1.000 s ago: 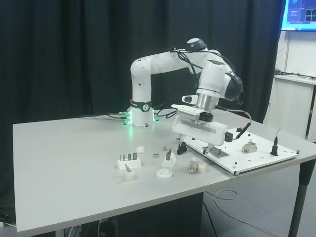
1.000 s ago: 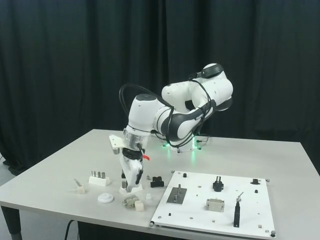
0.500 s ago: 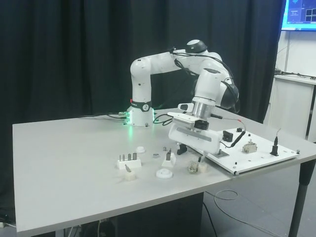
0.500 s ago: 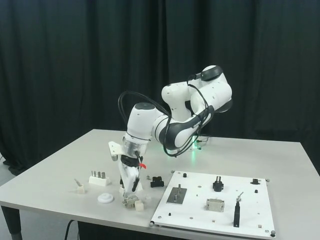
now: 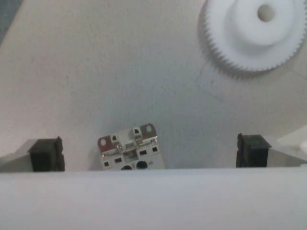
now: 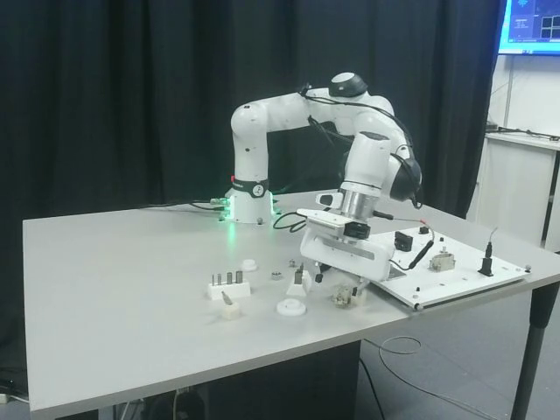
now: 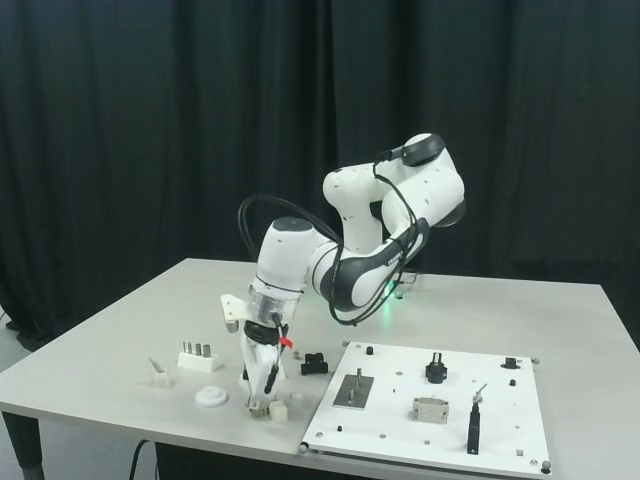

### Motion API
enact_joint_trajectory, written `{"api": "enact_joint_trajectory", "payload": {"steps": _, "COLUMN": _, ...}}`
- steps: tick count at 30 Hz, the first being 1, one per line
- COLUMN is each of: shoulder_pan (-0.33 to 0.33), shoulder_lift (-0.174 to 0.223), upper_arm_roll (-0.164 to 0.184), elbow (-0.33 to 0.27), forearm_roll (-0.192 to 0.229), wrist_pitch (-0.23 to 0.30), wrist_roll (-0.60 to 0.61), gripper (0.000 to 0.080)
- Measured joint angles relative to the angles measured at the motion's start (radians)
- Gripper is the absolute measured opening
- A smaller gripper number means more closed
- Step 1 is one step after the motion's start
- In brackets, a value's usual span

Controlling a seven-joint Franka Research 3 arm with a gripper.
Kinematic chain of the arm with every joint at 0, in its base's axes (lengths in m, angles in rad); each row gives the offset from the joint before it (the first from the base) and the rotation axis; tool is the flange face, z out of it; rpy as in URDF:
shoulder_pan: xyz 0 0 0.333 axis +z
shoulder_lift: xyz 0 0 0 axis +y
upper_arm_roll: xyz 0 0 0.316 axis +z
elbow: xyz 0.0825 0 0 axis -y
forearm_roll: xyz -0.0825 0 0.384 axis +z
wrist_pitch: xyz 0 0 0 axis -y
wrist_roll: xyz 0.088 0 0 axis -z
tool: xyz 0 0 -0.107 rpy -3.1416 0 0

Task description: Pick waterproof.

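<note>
Gripper stood spread wide over the table, fingers flanking the connector without contact; the white gear lay nearby.

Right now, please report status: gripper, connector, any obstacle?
Gripper open, low over table. Small metal connector between the fingers, not gripped. White gear lies apart, not in the way.

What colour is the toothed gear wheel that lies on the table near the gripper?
White. The gear wheel shows best in the wrist view, with teeth around its rim.
</note>
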Motion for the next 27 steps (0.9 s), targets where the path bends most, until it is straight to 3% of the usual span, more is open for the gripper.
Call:
{"api": "enact_joint_trajectory", "payload": {"steps": 14, "shoulder_pan": 0.000, "shoulder_lift": 0.010, "upper_arm_roll": 0.030, "elbow": 0.000, "forearm_roll": 0.000, "wrist_pitch": 0.039, "wrist_roll": 0.042, "gripper": 0.0800}}
{"api": "enact_joint_trajectory", "payload": {"steps": 27, "shoulder_pan": 0.005, "shoulder_lift": 0.010, "upper_arm_roll": 0.044, "elbow": -0.002, "forearm_roll": 0.000, "wrist_pitch": 0.032, "wrist_roll": 0.042, "gripper": 0.0800}}
